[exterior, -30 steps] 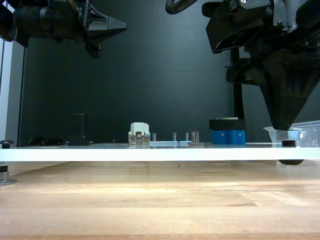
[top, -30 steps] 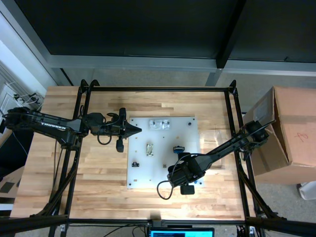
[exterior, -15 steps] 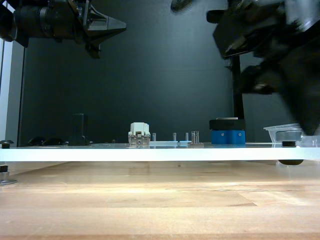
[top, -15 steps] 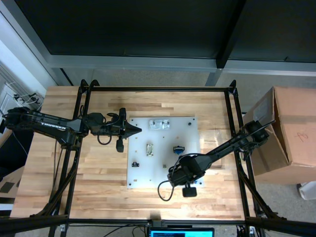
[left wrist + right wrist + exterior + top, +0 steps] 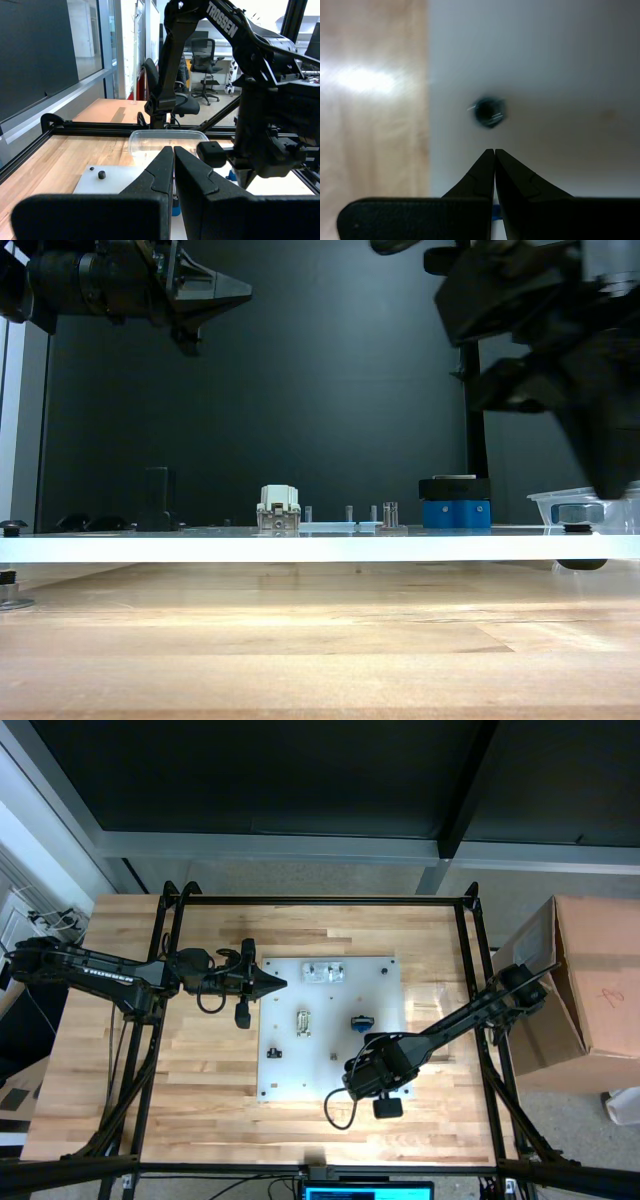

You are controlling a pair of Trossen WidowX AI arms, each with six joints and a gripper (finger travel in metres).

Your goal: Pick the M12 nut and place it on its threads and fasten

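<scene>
The small silver M12 nut (image 5: 578, 512) sits level and free on top of its stud (image 5: 577, 528), a short black post near the white board's (image 5: 300, 546) near right edge, only its base showing.

Overhead view's evenly lit, low view's mostly silhouettes on a dark backdrop with the left gripper (image 5: 245, 287) crisp and the right gripper (image 5: 608, 490) motion-smeared, and the right wrist view's soft (big glare blob on the wooden table (image 5: 370, 150)).
</scene>
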